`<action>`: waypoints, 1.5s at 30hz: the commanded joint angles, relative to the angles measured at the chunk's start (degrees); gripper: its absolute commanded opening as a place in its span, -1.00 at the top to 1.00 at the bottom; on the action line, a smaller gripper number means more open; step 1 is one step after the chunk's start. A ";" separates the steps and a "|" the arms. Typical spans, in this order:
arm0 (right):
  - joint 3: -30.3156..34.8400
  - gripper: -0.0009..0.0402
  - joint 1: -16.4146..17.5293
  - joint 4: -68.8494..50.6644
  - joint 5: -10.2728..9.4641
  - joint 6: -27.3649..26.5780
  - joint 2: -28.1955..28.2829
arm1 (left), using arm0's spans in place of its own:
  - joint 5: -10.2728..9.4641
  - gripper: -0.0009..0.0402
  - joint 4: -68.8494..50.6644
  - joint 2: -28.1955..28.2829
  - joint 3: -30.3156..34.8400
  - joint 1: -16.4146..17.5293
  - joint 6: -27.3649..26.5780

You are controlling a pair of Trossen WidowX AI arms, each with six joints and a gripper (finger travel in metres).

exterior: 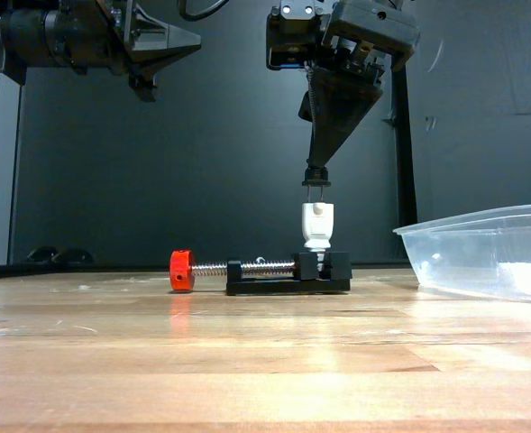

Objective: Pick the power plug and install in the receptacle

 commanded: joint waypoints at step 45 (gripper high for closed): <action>-0.57 0.96 -0.07 0.35 -0.90 1.11 -0.92 | 0.02 0.96 0.02 0.02 0.02 0.02 0.02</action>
